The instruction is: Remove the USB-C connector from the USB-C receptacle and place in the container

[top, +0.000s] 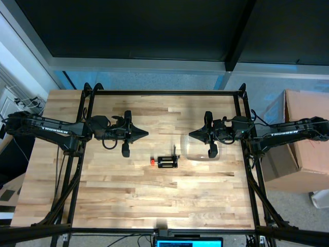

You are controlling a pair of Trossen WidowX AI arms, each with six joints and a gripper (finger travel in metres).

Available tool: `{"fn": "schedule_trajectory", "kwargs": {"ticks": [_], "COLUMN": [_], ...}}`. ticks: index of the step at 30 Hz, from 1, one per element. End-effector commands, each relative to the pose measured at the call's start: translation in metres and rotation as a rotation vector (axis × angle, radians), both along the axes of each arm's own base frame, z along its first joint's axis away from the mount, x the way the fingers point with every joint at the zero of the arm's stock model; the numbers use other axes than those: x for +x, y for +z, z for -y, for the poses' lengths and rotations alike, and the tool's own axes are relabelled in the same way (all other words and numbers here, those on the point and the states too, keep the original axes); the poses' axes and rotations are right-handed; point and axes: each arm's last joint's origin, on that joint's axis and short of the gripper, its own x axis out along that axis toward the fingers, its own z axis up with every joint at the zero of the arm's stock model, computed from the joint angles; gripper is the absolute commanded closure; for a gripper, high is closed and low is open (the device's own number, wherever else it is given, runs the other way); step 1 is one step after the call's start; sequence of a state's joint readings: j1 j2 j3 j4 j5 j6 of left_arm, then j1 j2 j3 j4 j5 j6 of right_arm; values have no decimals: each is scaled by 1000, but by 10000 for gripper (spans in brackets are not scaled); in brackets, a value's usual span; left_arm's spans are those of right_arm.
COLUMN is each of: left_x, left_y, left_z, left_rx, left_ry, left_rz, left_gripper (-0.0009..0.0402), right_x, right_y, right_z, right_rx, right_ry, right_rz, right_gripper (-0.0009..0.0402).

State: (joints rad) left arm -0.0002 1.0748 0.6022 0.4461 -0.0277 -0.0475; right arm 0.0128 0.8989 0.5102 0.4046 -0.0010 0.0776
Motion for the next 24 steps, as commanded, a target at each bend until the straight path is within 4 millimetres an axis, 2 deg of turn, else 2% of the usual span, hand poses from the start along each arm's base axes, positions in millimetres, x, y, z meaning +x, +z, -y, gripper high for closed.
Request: {"fn": "schedule_trajectory", "kwargs": {"ticks": [1,24], "left_x": [0,0], "left_y": [0,0], "left_z": [0,0], "left_rx": [0,0], "left_ry": [0,0], "left_rz": [-1,-1], "left_gripper": [393,393], "right_x": [0,0], "right_y": [0,0], "right_z": [0,1], "right_rx": [0,-35], "right_ry": [0,-42], "right_rz": [0,5], "right_gripper": [393,393]}}
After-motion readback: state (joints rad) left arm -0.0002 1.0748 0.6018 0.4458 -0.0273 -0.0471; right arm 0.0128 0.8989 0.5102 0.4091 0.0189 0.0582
